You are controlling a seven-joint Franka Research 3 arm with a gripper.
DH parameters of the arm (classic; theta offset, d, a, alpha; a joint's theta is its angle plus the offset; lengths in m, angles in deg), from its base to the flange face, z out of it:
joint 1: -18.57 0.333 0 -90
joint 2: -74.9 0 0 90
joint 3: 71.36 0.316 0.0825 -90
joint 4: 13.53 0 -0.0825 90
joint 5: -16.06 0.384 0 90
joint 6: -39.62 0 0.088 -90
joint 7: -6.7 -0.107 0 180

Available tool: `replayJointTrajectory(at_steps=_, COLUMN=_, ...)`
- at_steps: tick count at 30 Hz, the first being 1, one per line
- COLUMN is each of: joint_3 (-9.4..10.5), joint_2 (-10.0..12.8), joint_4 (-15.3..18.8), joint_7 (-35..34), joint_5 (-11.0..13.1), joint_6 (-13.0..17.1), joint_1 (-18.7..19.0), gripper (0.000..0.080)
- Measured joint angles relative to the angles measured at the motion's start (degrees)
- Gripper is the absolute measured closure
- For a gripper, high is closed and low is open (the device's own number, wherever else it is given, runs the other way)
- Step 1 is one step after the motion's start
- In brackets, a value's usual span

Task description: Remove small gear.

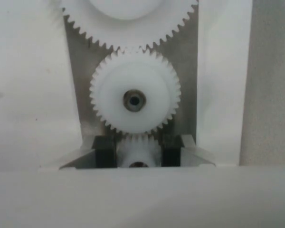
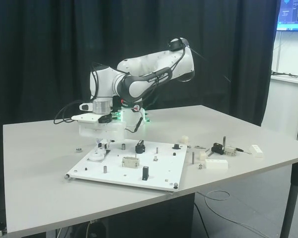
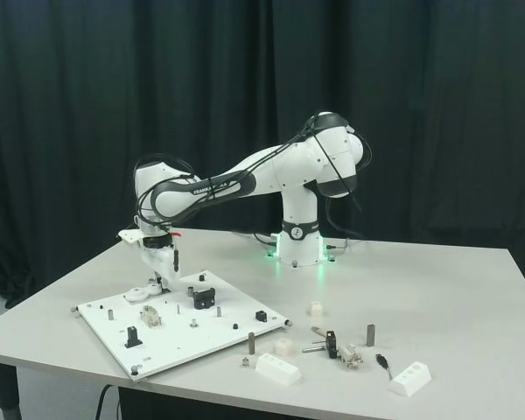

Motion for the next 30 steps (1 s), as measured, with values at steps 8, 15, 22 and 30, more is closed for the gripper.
replayJointTrajectory(at_steps=8, joint_3=-0.08, joint_2=0.0, joint_4=0.1, joint_7=0.2, joint_5=0.0, joint_6=0.0, joint_1=0.0, gripper=0.0606)
replayJointTrajectory(at_steps=15, joint_3=-0.33, joint_2=0.0, joint_4=0.2, joint_7=0.2, joint_5=0.1, joint_6=-0.1, joint_1=0.1, gripper=0.0606)
replayJointTrajectory(at_steps=22, joint_3=-1.27, joint_2=0.0, joint_4=0.6, joint_7=0.2, joint_5=0.0, joint_6=-0.6, joint_1=0.7, gripper=0.0606)
replayJointTrajectory(at_steps=30, joint_3=-3.65, joint_2=0.0, joint_4=1.3, joint_7=0.2, joint_5=-1.3, joint_6=-1.5, joint_1=1.5, gripper=0.0606)
